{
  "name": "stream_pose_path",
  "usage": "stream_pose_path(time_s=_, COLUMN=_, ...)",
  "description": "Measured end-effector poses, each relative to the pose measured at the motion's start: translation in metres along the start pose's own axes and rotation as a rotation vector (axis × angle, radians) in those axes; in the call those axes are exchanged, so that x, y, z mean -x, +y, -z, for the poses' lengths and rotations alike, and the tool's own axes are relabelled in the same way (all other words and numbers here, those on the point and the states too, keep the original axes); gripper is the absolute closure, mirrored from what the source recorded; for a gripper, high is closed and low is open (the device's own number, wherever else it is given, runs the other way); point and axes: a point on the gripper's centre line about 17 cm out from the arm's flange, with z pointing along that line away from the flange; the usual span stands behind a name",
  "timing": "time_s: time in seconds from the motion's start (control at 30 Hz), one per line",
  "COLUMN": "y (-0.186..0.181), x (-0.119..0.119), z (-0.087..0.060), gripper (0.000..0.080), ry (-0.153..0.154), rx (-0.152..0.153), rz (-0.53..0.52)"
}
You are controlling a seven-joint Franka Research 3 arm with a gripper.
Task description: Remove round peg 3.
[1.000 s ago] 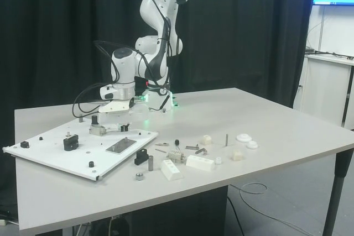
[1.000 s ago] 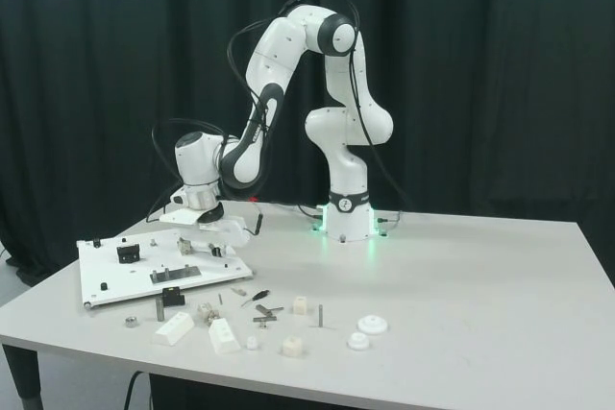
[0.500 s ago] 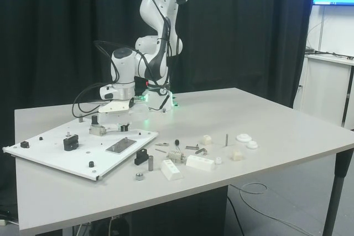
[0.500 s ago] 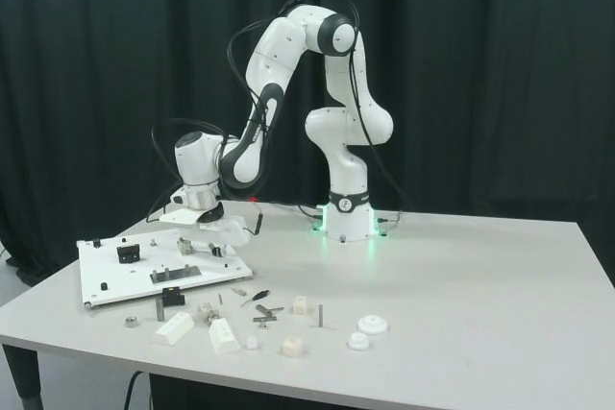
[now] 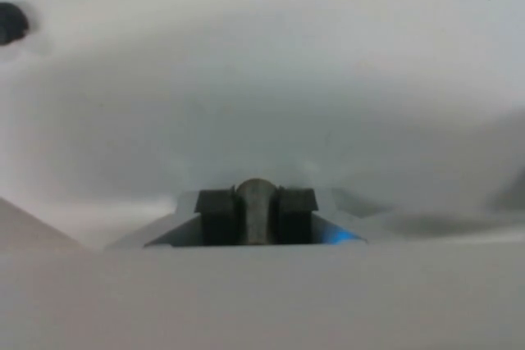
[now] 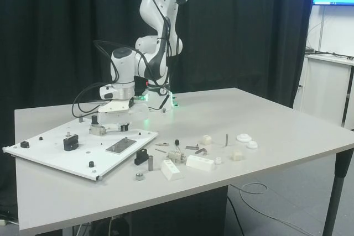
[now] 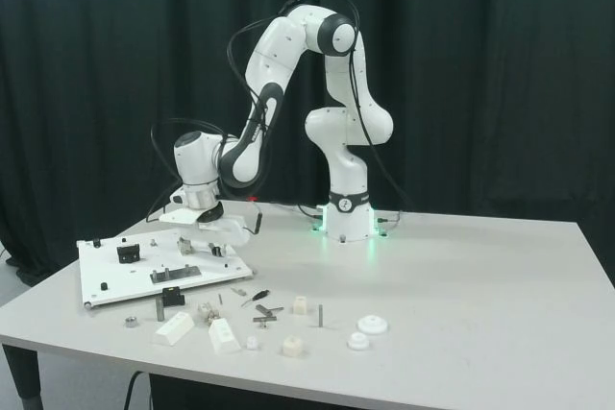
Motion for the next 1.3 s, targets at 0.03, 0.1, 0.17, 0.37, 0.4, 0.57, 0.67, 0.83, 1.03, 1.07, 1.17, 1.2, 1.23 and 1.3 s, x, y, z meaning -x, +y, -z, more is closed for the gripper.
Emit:
stream_pose_path(time_s=0.03, y=-0.0001, x=-0.0001, z=0.0000, gripper=0.0695, ry=0.001, rx=-0.001, rz=-0.003)
stream_pose_path(time_s=0.1, y=0.0000, x=-0.0002, z=0.0000, gripper=0.0695, ry=0.003, rx=-0.004, rz=-0.007)
stream_pose_path(time_s=0.17, y=0.0000, x=-0.0002, z=0.0000, gripper=0.0695, ry=0.004, rx=-0.005, rz=-0.009)
stream_pose_path(time_s=0.37, y=0.0000, x=-0.0003, z=0.0000, gripper=0.0695, ry=0.005, rx=-0.005, rz=-0.011)
stream_pose_path(time_s=0.4, y=0.0000, x=-0.0003, z=0.0000, gripper=0.0695, ry=0.005, rx=-0.005, rz=-0.011)
stream_pose_path(time_s=0.57, y=0.0001, x=-0.0004, z=0.0001, gripper=0.0695, ry=0.005, rx=-0.005, rz=-0.011)
stream_pose_path(time_s=0.67, y=0.0000, x=-0.0005, z=0.0001, gripper=0.0695, ry=0.005, rx=-0.005, rz=-0.010)
stream_pose_path(time_s=0.83, y=-0.0003, x=-0.0006, z=0.0000, gripper=0.0695, ry=0.005, rx=-0.005, rz=-0.010)
stream_pose_path(time_s=1.03, y=-0.0008, x=-0.0008, z=0.0000, gripper=0.0695, ry=0.005, rx=-0.004, rz=-0.016)
stream_pose_path(time_s=1.07, y=-0.0008, x=-0.0009, z=0.0000, gripper=0.0695, ry=0.005, rx=-0.004, rz=-0.017)
stream_pose_path(time_s=1.17, y=-0.0009, x=-0.0010, z=0.0000, gripper=0.0695, ry=0.005, rx=-0.004, rz=-0.020)
stream_pose_path(time_s=1.2, y=-0.0010, x=-0.0010, z=0.0000, gripper=0.0695, ry=0.005, rx=-0.004, rz=-0.021)
stream_pose_path(time_s=1.23, y=-0.0010, x=-0.0011, z=0.0000, gripper=0.0695, ry=0.005, rx=-0.004, rz=-0.022)
stream_pose_path(time_s=1.3, y=-0.0011, x=-0.0011, z=0.0000, gripper=0.0695, ry=0.005, rx=-0.003, rz=-0.026)
